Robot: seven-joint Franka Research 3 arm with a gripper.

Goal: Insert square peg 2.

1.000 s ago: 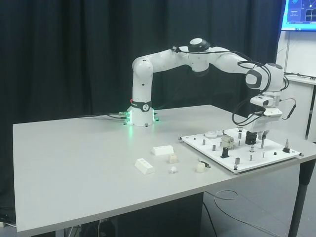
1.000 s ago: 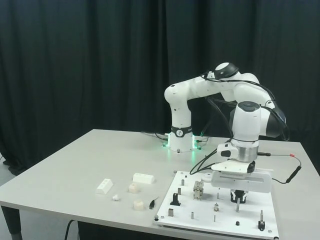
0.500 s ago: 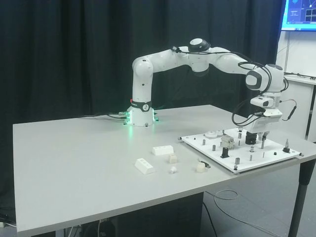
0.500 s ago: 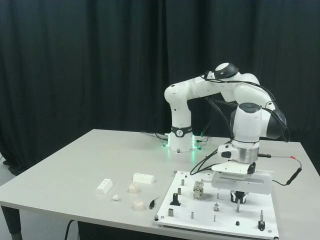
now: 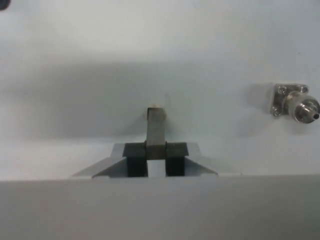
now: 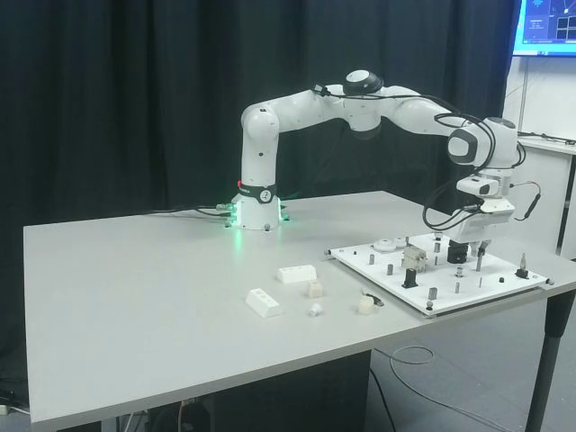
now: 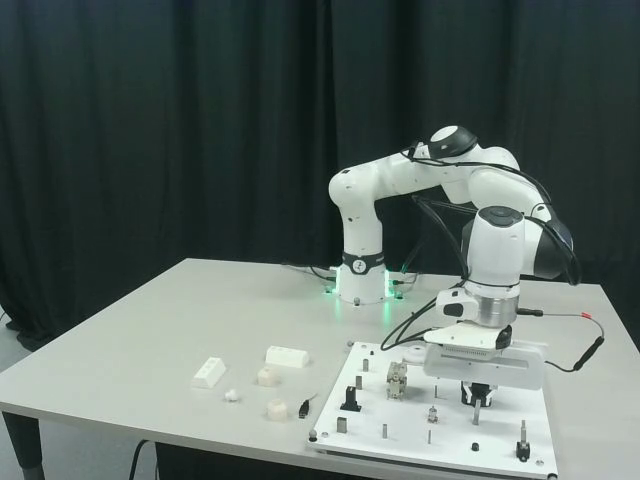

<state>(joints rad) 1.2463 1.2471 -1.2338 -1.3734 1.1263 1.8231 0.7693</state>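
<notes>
Square peg 2 (image 5: 156,129) is a slim grey metal bar standing upright between the black pads (image 5: 135,159) of my gripper (image 5: 156,160), which is shut on it. The peg's lower end is at the white board (image 5: 75,50); I cannot tell whether it sits in a hole. In the first room view the gripper (image 6: 479,248) hangs over the far right part of the white board (image 6: 504,283) with the peg (image 6: 478,261) below it. In the second room view the gripper (image 7: 477,393) holds the peg (image 7: 476,411) above the white board (image 7: 400,442).
A metal threaded connector (image 5: 295,102) on a square flange stands near the peg. The board carries several pegs, a black bracket (image 7: 350,399) and a small block (image 7: 397,380). Loose white blocks (image 6: 265,302) (image 6: 297,273) lie on the grey table (image 6: 135,288).
The wrist and gripper have risen a little above the board, still holding the peg. Nothing else has moved.
</notes>
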